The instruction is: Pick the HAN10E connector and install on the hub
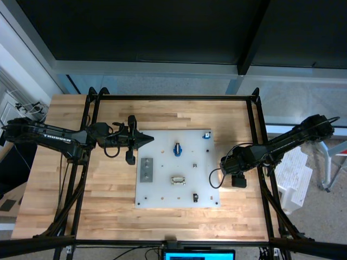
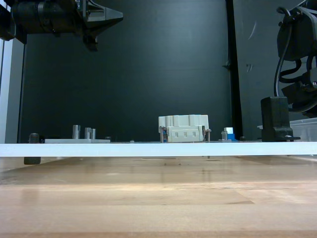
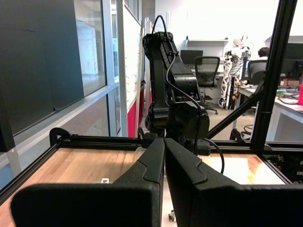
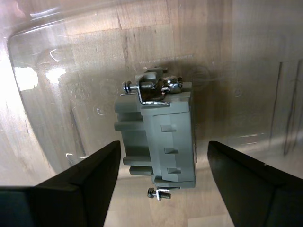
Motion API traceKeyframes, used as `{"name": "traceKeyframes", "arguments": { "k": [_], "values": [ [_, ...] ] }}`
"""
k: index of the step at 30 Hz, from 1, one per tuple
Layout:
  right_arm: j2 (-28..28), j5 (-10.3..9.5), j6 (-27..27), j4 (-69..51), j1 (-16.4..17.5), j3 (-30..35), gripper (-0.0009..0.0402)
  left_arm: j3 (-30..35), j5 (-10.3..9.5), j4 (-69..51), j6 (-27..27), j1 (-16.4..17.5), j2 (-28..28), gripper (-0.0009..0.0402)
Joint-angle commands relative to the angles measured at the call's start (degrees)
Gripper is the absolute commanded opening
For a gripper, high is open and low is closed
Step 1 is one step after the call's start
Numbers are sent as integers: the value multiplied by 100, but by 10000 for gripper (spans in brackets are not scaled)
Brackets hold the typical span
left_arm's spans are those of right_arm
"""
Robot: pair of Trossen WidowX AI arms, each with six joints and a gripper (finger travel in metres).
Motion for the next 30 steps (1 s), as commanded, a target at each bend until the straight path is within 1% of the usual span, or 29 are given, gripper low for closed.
{"name": "traceKeyframes", "arguments": {
  "k": [1,8,16,22,26,30],
  "values": [
    [-15,-9,4,2,4,7,211,0,0,2,0,2,2,0],
    [-162,-11,2,-20,11,129,155,0,0,2,0,0,0,0],
    [-409,-13,4,-219,13,428,119,0,0,2,0,0,0,0],
    [-422,0,2,-723,13,1082,112,0,0,2,0,2,2,0],
    [-420,-20,-39,-785,13,1587,112,0,0,2,0,0,0,0],
    [-299,-31,-328,-894,-37,2247,112,0,0,2,0,0,0,0]
  ]
}}
